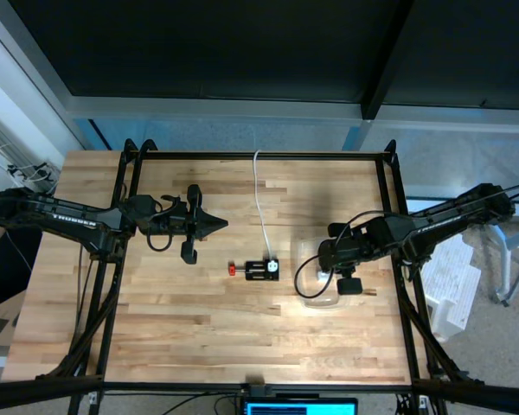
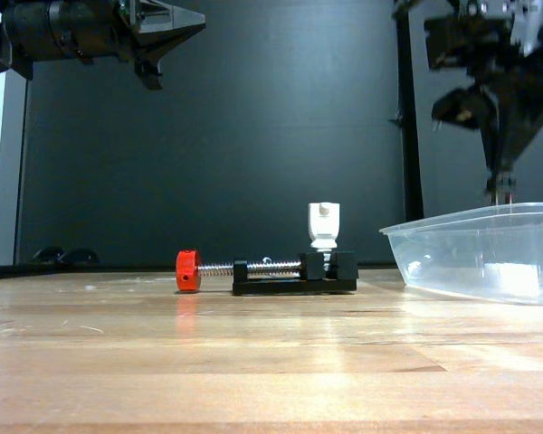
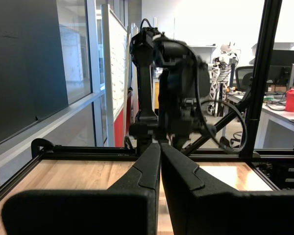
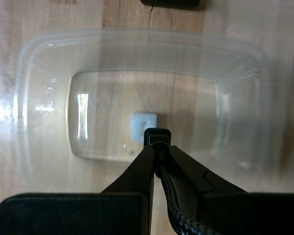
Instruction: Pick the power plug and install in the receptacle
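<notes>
a: where does your right hand sit?

b: your right hand (image 4: 157, 147) hangs over the clear tray (image 4: 34, 147), fingers pointing down. from the low view its tip stands just above the tray's rim.

a: and what is it doing?

b: it is clenched on the power plug (image 4: 157, 136). the dark plug body pokes out just past the fingertips, and a braided cable runs back between the 2 fingers. so the plug is in your grasp, up off the tray floor.

a: anything under it?

b: 1 white cube (image 4: 143, 126) lies on the tray floor, right beside the plug as the wrist camera sees it.

a: where is the receptacle?

b: the receptacle (image 2: 323, 223) stands upright in the mini vise (image 2: 294, 274), near the tray on its left. the vise's red knob (image 2: 188, 270) points away from the tray. a thin white cord (image 1: 260, 199) runs from the receptacle toward the far edge of the surface (image 1: 199, 328).

a: and your left hand?

b: your left hand (image 3: 160, 149) is held high over the left half of the surface, well apart from the vise. its fingers are pressed together and grasp nothing.
</notes>
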`<action>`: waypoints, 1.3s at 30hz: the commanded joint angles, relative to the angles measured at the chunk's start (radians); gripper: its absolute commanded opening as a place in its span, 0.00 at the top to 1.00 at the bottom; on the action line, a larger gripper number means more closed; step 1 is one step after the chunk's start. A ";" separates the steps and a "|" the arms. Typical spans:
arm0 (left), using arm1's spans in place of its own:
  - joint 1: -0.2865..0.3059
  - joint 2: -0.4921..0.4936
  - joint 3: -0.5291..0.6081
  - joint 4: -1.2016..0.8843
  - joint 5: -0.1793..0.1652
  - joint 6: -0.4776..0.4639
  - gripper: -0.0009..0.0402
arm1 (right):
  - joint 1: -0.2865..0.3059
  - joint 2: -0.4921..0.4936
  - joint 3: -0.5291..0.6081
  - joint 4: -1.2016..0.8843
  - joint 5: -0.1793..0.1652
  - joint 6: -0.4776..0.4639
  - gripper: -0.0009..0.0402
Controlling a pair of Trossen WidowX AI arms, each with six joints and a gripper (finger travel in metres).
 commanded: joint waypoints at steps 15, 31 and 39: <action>0.000 0.000 0.000 0.000 0.000 0.000 0.98 | -0.043 0.137 0.233 -0.191 0.016 0.000 0.98; 0.000 0.000 0.000 0.000 0.000 0.000 0.98 | -0.107 0.433 0.518 -0.167 0.016 -0.003 0.98; 0.000 0.000 0.000 0.000 0.000 0.000 0.98 | -0.109 0.542 0.628 -0.167 0.016 0.000 0.98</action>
